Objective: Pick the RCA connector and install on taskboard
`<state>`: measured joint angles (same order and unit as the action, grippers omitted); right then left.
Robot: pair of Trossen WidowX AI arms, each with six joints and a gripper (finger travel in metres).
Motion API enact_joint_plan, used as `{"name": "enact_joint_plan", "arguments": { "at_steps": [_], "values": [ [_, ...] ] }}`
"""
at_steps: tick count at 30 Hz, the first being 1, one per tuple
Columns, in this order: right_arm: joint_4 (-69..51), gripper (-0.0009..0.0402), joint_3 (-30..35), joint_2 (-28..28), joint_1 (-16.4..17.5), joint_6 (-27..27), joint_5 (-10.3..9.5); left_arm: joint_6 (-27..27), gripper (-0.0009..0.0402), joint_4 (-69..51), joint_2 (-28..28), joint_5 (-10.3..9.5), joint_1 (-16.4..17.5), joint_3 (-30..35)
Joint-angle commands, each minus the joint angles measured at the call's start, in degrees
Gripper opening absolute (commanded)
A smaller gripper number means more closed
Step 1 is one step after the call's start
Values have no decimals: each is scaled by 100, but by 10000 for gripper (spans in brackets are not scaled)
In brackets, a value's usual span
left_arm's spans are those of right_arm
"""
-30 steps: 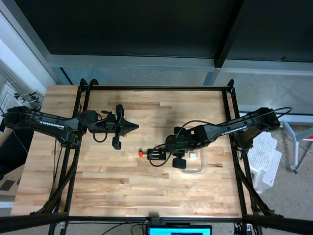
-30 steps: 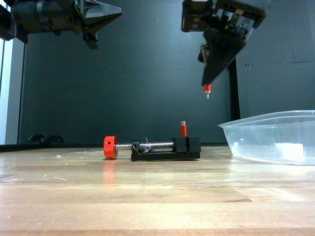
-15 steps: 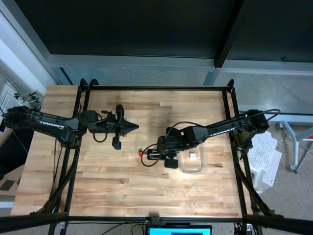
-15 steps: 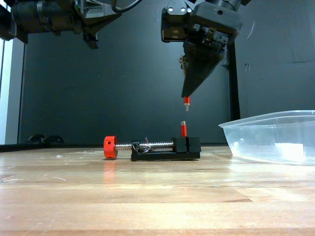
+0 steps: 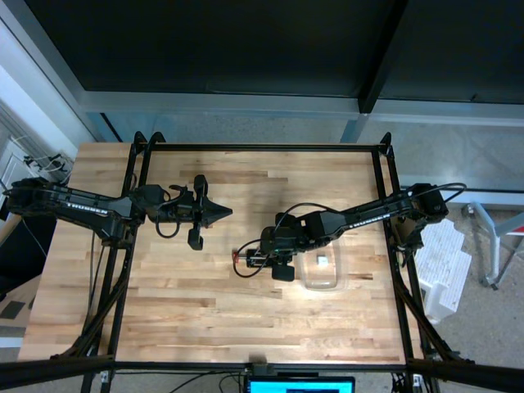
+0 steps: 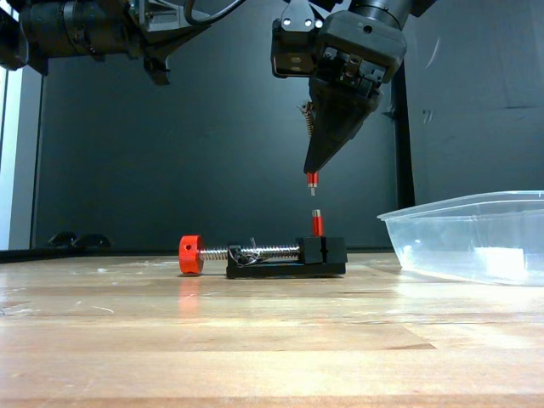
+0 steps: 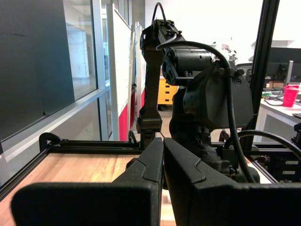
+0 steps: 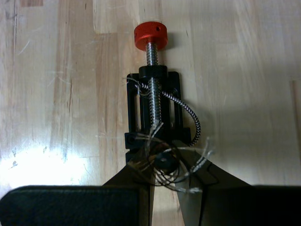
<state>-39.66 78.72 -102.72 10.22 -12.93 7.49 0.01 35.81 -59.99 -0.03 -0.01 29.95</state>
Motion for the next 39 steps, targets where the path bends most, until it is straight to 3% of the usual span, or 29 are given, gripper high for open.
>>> {"name": "enact_joint_plan", "arguments": {
  "at_steps": [1, 39],
  "values": [
    [68, 0, -72, 4, 4, -7, 2, 0, 0, 0, -2, 0, 0, 0],
    [17, 0, -111, -63, -2, 33, -2, -2, 0, 0, 0, 0, 2, 0]
  ]
}}
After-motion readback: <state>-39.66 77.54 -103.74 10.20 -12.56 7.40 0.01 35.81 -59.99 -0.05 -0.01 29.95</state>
